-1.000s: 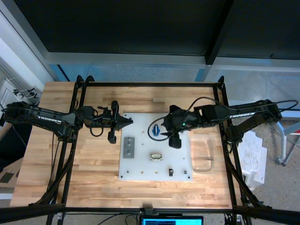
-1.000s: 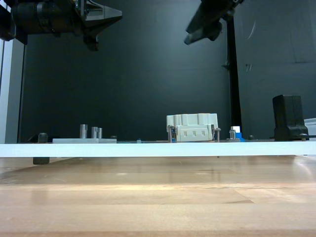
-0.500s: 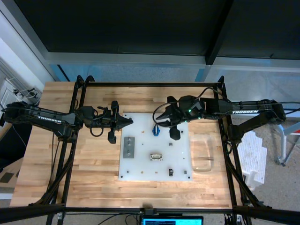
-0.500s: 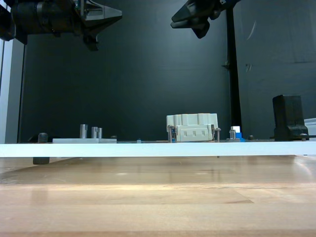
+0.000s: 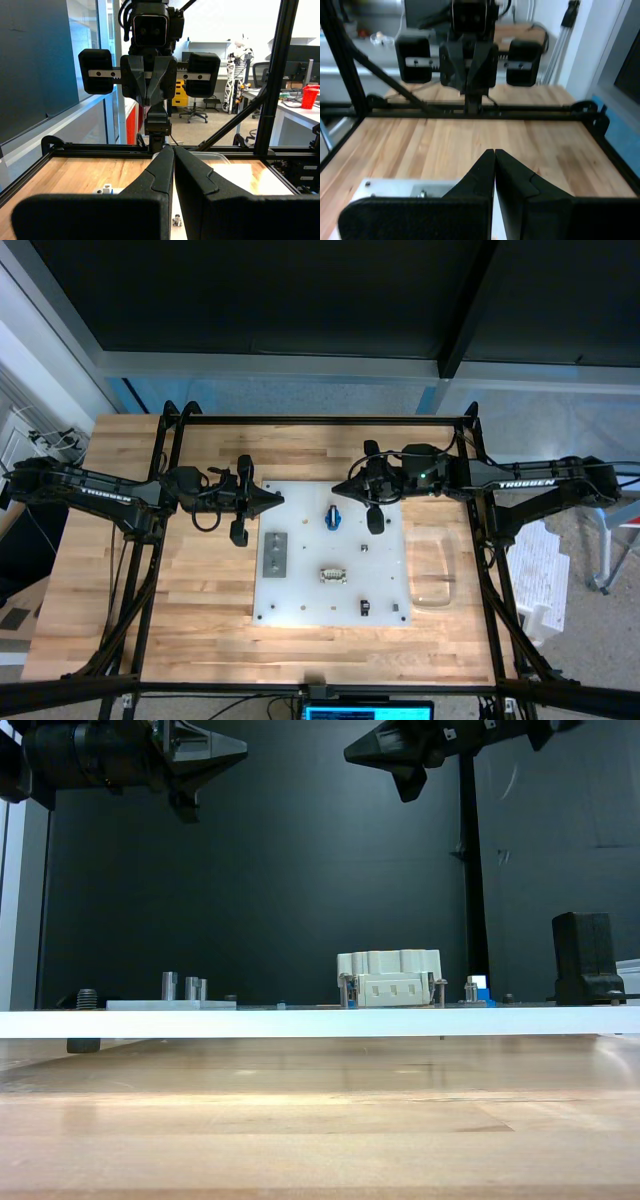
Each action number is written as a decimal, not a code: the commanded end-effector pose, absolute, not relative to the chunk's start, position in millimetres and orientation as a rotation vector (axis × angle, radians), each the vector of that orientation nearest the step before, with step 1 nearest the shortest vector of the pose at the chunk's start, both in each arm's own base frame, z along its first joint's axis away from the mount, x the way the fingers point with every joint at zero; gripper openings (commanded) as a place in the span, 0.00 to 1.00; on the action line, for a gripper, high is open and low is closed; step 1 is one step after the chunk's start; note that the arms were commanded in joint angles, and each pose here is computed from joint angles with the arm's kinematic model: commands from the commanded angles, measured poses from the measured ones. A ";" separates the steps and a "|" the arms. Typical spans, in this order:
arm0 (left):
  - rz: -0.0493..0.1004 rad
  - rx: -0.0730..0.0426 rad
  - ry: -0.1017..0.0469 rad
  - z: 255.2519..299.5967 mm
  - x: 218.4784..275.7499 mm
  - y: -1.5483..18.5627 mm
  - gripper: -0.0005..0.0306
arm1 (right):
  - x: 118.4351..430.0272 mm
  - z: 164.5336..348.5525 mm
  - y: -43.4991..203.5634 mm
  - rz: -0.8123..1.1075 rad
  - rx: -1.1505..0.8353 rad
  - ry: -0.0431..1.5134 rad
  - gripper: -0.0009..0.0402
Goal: Pick the 16mm bar and install on taskboard
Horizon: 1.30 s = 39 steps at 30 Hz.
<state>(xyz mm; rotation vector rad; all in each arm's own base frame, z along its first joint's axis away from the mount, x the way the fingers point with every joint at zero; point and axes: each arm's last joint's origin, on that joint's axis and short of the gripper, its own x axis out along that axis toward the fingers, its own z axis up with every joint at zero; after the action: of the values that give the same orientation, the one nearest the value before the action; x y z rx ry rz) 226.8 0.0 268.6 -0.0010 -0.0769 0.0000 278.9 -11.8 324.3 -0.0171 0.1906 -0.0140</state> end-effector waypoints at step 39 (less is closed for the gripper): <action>0.000 -0.001 -0.077 268.6 226.8 0.0 0.02 | 256.7 275.4 -7.0 -0.009 0.056 -0.033 0.02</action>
<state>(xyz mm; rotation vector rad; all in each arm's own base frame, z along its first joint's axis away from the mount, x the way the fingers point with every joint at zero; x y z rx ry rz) 226.8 0.0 268.6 -0.0010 -0.0769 0.0000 256.3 -7.1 274.1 0.0536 -0.0298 -0.0080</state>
